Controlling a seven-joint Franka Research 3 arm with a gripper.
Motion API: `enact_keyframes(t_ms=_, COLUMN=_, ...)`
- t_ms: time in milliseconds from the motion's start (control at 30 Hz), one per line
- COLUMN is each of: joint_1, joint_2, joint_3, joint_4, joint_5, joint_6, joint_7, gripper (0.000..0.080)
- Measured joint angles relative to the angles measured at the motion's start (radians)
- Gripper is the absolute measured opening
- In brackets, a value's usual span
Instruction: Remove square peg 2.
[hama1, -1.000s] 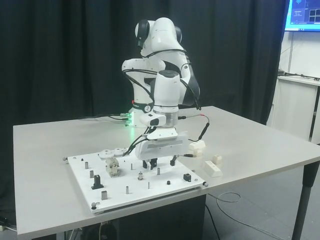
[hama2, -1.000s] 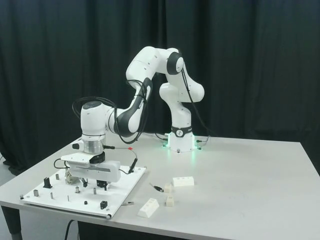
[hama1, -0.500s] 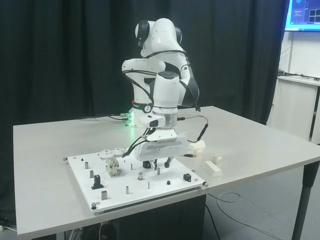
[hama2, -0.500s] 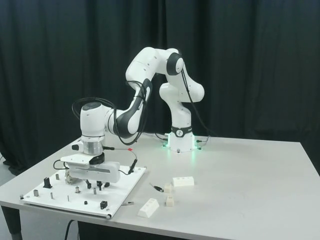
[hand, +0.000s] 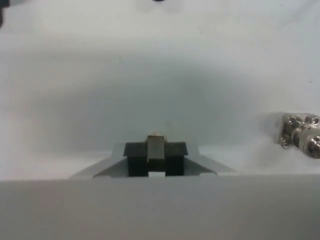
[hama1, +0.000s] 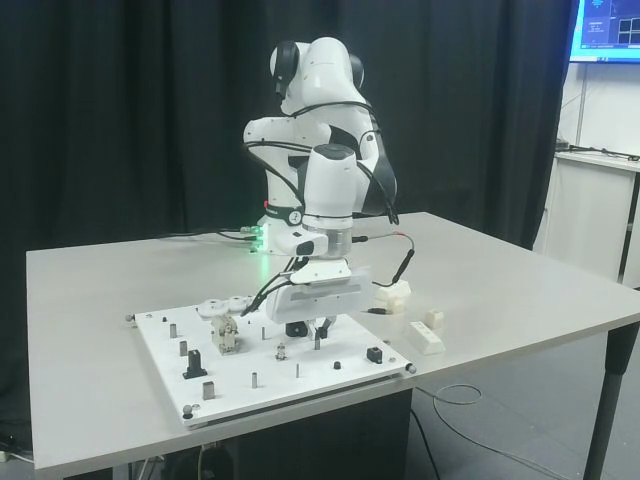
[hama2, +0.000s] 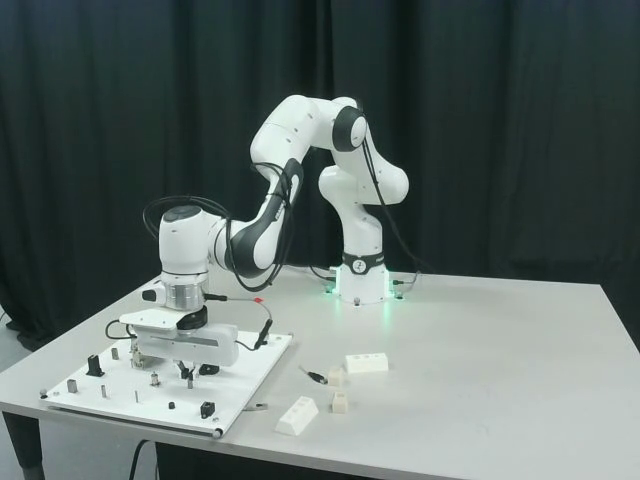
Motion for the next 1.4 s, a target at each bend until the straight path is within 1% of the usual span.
enact_keyframes(t_ms=400, joint_1=0.0, joint_2=0.0, joint_3=0.0, joint_4=0.002, joint_5=0.0, joint_6=-0.002, joint_7=0.0, gripper=0.0066)
enact_keyframes(t_ms=533, joint_1=0.0, joint_2=0.0, joint_3=-0.001, joint_4=0.007, joint_5=0.0, joint_6=-0.011, joint_7=0.0, gripper=0.0066)
enact_keyframes(t_ms=900, joint_1=0.0, joint_2=0.0, joint_3=-0.008, joint_4=0.042, joint_5=0.0, joint_6=-0.074, joint_7=0.0, gripper=0.0064)
enact_keyframes(t_ms=1200, joint_1=0.0, joint_2=-0.003, joint_3=-0.015, joint_4=0.078, joint_5=0.0, joint_6=-0.134, joint_7=0.001, gripper=0.0064)
enact_keyframes(t_ms=1400, joint_1=0.005, joint_2=-0.006, joint_3=-0.025, joint_4=0.108, joint_5=0.0, joint_6=-0.18, joint_7=0.001, gripper=0.0064)
